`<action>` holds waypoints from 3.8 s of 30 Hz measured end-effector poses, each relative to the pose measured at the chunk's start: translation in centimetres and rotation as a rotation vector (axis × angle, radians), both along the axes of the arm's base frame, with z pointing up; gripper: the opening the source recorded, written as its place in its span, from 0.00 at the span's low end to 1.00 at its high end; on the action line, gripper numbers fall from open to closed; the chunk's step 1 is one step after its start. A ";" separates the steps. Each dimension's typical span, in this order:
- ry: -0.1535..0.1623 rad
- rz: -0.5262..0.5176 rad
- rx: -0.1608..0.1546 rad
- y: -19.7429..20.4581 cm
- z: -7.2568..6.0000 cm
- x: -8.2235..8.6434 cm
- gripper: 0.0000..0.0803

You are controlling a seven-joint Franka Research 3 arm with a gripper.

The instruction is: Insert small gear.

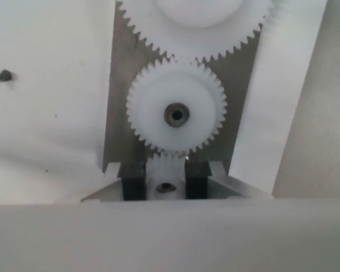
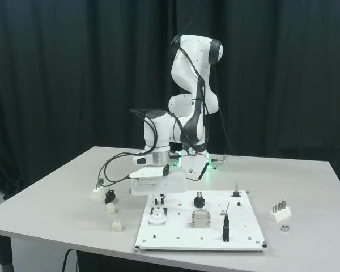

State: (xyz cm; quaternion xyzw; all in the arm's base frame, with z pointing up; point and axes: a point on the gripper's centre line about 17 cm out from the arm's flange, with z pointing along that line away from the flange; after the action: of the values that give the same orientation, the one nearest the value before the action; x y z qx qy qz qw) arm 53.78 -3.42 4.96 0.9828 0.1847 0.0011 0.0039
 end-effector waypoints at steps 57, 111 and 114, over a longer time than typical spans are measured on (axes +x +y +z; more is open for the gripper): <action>-0.020 -0.006 0.009 -0.1 1.0 0.5 0.94; -0.034 -0.078 -0.043 -4.1 0.1 0.6 1.00; -0.035 -0.074 -0.046 -4.1 0.0 0.6 1.00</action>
State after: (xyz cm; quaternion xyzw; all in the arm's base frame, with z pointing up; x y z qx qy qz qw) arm 54.42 -7.55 4.95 0.9884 0.1483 0.0141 0.0297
